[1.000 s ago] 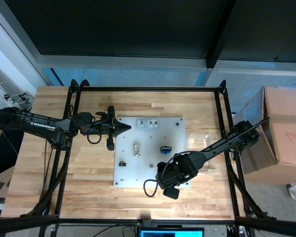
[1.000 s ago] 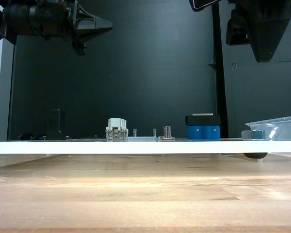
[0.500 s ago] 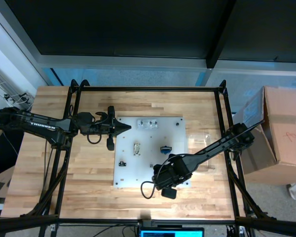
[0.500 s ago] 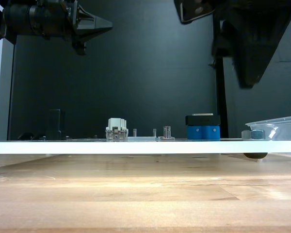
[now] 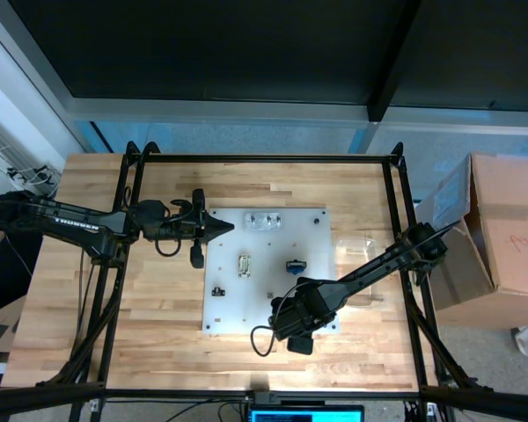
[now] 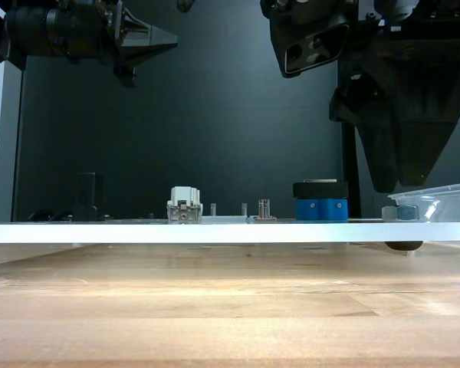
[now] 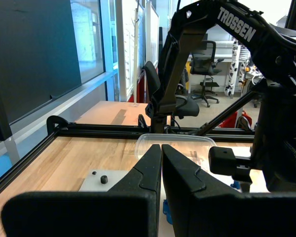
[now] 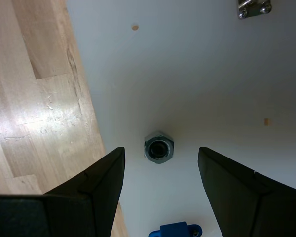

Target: Unfasten the M12 nut and place it in the container

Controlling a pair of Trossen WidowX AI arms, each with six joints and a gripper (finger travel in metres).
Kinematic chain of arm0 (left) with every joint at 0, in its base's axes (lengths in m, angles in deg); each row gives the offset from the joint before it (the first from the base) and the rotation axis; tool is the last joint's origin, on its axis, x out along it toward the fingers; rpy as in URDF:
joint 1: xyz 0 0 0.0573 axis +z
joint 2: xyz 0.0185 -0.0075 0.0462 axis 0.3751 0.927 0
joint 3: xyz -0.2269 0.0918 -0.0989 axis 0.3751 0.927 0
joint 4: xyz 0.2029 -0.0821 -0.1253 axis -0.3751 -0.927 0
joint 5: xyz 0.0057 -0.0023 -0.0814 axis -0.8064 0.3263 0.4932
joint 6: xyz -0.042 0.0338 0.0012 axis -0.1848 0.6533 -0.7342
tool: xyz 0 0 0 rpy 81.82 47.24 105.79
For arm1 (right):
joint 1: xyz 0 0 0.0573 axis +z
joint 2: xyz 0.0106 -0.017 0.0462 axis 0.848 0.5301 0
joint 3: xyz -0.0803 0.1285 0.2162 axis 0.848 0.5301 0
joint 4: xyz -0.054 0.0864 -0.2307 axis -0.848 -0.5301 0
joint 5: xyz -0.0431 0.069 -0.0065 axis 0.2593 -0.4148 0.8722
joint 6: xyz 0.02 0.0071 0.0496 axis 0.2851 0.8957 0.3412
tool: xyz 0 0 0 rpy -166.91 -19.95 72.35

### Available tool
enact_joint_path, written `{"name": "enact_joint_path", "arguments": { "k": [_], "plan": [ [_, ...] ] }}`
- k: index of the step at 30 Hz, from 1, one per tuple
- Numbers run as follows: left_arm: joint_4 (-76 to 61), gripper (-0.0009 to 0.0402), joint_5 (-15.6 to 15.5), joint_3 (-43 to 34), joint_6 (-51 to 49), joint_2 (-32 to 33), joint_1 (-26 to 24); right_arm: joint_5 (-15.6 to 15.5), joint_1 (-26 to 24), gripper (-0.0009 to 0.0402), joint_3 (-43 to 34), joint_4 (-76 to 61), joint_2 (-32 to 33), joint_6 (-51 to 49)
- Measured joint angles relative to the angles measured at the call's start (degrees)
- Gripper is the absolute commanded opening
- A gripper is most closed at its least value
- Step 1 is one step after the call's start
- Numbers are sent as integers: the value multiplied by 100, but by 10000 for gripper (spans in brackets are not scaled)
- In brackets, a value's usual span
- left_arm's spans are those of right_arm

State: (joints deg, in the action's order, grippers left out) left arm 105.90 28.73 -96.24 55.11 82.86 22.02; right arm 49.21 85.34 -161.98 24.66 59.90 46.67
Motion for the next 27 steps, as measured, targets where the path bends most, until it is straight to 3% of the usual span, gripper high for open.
{"name": "enact_joint_path", "arguments": {
  "k": [17, 27],
  "plan": [
    [-2, 0, 0, 0, 0, 0, 0, 2, -20, 162, 428, 439, 0, -267],
    [-2, 0, 0, 0, 0, 0, 0, -11, -20, 75, 446, 551, 0, -284]
  ]
}}
